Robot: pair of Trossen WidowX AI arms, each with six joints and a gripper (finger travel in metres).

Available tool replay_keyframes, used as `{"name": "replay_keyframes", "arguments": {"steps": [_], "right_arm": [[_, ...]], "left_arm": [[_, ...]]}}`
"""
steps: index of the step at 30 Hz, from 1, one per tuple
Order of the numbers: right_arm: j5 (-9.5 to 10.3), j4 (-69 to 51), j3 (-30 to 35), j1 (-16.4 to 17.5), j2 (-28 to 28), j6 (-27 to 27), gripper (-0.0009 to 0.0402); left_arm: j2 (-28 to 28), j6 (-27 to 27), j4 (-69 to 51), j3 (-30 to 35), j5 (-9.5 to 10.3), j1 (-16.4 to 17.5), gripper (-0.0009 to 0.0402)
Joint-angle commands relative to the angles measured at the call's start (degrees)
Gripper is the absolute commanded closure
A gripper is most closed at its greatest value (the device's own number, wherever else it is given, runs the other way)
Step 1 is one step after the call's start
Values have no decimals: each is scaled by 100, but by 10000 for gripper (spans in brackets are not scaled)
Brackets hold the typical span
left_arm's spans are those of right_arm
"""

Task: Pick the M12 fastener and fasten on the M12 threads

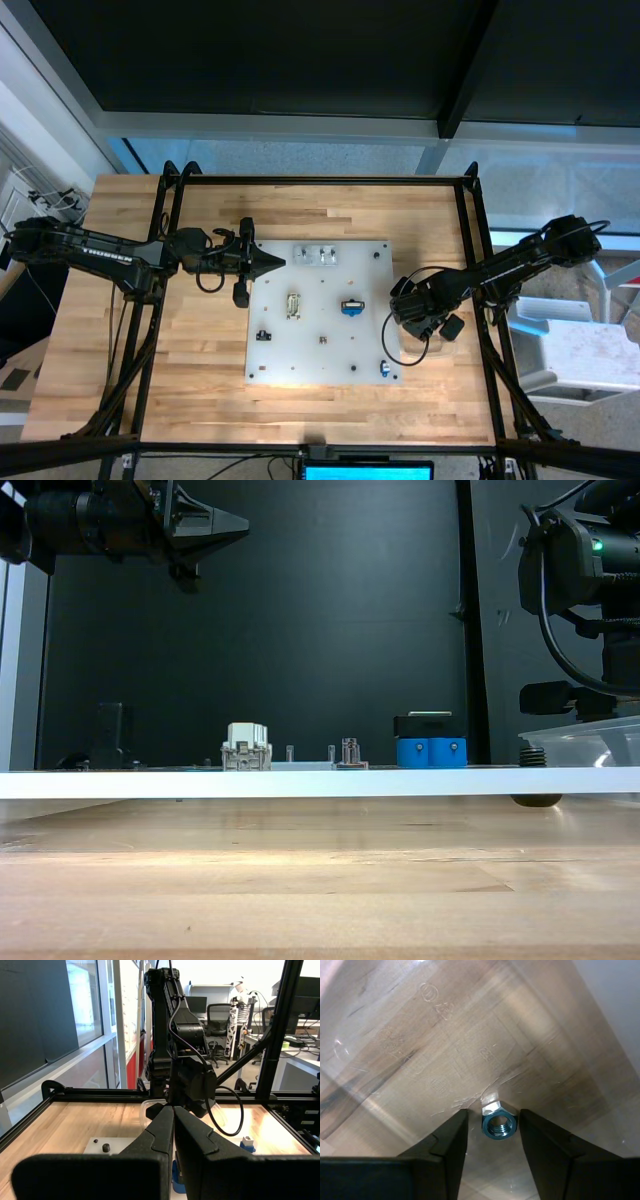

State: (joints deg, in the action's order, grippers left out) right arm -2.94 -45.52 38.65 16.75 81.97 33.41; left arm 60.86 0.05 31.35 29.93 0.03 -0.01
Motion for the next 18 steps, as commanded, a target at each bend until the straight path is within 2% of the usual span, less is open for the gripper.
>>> {"name": "replay_keyframes", "arguments": {"steps": [1,18], "right_arm": [[2,-2,2,2,4,2,284],[-2,-175,164,4,-79,9,383]], "left_arm": [[0,-2,2,2,0,0,393],[0,-2,2,2,-2,2,393]]}}
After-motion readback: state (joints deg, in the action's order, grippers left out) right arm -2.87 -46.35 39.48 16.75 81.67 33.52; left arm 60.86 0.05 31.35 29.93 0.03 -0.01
